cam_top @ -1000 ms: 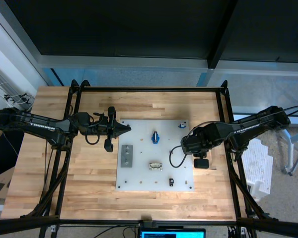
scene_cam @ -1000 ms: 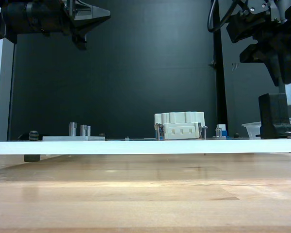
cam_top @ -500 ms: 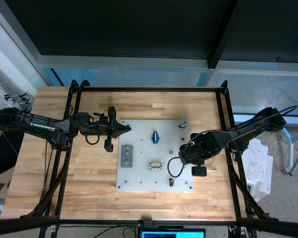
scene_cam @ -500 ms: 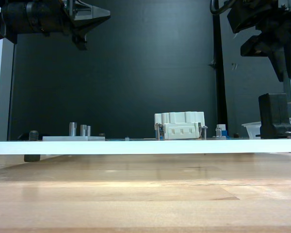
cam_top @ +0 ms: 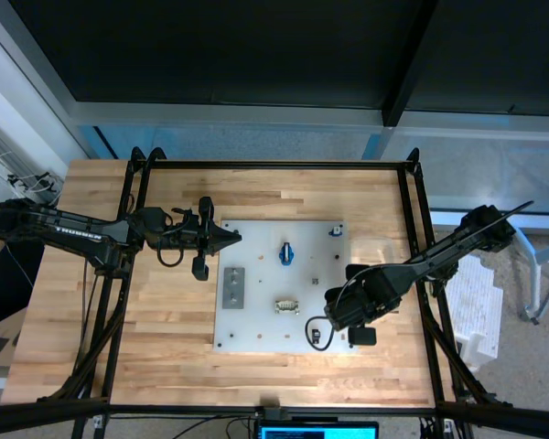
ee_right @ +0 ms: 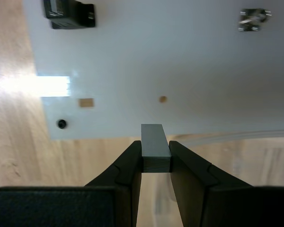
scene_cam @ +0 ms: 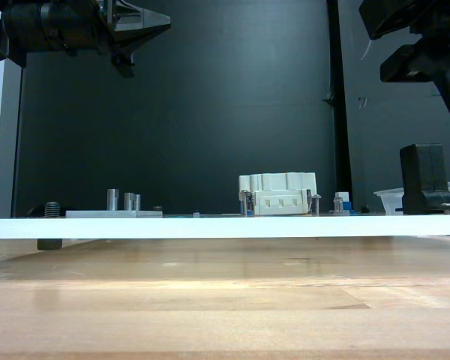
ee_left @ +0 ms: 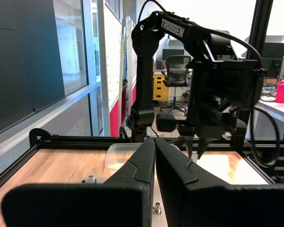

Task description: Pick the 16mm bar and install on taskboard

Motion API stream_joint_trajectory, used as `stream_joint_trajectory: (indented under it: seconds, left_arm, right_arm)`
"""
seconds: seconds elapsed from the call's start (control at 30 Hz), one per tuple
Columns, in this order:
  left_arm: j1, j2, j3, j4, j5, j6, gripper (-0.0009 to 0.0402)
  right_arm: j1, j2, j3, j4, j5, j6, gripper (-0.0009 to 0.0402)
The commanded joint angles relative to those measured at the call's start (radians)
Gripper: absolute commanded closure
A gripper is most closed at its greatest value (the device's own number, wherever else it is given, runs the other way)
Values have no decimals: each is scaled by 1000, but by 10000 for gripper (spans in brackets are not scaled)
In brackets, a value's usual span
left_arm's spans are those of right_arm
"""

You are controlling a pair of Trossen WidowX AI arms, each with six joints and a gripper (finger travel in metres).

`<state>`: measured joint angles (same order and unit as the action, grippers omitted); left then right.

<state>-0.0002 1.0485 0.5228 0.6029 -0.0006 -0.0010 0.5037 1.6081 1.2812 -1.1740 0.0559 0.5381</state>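
1. Left gripper [cam_top: 227, 237]: held in the air over the wooden table [cam_top: 119, 347], just beside the left edge of the board and pointing inward. In the left wrist view its two fingers [ee_left: 142, 163] lie pressed together along their length, with nothing between them.
2. Taskboard [cam_top: 256, 334]: a white square plate lying flat on the middle of the table. In the low view it shows as a thin white slab.
3. Grey metal block [cam_top: 232, 288]: stands on the left part of the plate. In the low view short pegs rise from its top.
4. Blue knob [cam_top: 286, 253] and metal connector [cam_top: 286, 306]: both near the plate's middle, the knob farther back and the connector nearer the camera.
5. Small black part [cam_top: 317, 336]: upright on the plate near its near-right corner, just to the left of the right arm's wrist.
6. Right gripper [ee_right: 155, 158]: hangs over the near-right part of the plate, pointing down. In the low view it stays well above the plate's surface. Its fingers are clamped on a small grey piece.
7. 16mm bar [ee_right: 155, 141]: pinched between the right fingertips, its free end sticking out past them. The right wrist view shows it over the plate's edge, clear of the surface and not seated in any hole.
8. Clear tray [scene_cam: 394, 199]: rests beyond the plate's right side.
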Motion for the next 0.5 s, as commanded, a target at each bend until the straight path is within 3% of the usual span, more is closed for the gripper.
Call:
stream_joint_trajectory:
  seconds: [0.03,0.37,0.5]
  left_arm:
    - [0,0,0,0,0,0,393]
    - [0,0,0,0,0,0,393]
    - [0,0,0,0,0,0,393]
  right_arm:
    - [22,23,18,8,-4,22,391]
    - [71,109,89,24,-5,57,391]
    - [78,142,110,39,-27,61,391]
